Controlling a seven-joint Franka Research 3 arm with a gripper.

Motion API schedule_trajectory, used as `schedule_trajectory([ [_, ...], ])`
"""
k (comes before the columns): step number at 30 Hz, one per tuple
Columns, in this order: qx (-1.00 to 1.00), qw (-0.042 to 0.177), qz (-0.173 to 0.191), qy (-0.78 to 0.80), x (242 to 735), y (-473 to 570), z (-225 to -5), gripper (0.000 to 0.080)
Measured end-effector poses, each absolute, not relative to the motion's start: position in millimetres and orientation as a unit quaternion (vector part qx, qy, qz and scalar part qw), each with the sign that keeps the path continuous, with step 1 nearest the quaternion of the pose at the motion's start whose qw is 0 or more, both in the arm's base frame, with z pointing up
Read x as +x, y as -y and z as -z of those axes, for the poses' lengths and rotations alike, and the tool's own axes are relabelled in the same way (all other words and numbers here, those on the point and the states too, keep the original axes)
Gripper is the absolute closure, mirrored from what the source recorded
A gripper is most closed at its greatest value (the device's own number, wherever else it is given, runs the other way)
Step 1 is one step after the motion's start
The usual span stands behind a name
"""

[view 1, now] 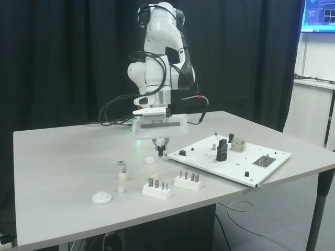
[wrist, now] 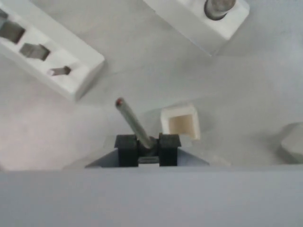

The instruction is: Insert USB.

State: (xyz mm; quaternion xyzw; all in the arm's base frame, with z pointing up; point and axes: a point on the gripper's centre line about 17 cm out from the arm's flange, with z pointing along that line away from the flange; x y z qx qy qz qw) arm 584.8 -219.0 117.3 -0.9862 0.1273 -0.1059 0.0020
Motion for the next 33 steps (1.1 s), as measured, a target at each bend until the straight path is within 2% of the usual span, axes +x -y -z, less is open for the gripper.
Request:
schedule_trajectory([
  [17, -0.98, 0.004, 0.153, -0.131, 579.5, 177.4, -136.1, 0.0711],
  [33, -0.973, 0.03, 0.181, -0.14, 577.4, 120.6, -163.9, 0.0711],
])
